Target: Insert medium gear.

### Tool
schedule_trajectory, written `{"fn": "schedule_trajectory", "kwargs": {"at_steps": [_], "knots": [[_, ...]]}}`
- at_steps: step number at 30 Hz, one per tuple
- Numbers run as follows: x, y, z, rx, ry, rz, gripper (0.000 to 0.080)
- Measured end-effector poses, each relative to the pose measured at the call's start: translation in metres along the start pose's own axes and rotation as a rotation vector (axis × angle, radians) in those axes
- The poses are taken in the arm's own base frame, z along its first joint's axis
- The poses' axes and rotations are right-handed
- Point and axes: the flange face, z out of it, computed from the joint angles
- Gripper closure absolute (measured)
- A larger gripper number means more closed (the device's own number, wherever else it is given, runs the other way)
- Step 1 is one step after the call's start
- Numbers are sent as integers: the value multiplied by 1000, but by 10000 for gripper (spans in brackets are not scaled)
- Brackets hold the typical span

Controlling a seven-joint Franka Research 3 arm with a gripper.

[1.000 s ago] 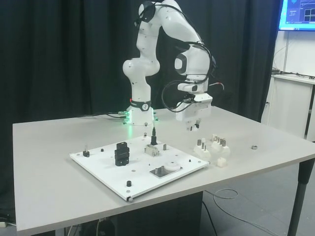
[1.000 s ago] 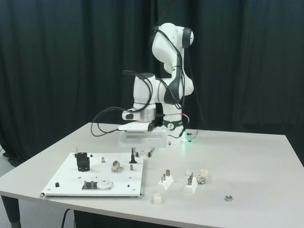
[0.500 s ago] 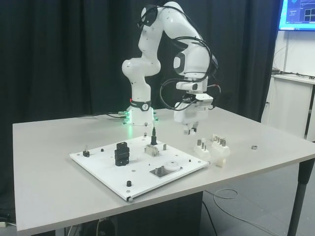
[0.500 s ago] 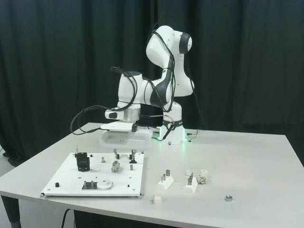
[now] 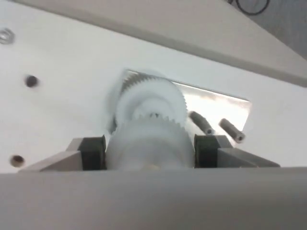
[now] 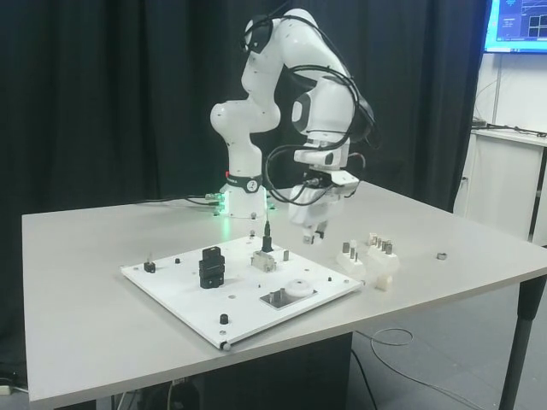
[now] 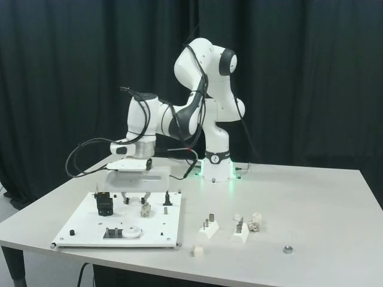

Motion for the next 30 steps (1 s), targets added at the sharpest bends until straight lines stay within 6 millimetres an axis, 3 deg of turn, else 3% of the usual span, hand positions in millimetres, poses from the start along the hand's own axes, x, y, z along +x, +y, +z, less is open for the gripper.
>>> {"fn": "schedule_trajectory", "kwargs": {"at_steps": [17,30], "knots": [[19,42,25,24,-47,-197,406],[27,58,50,46,-70,-222,406]]}}
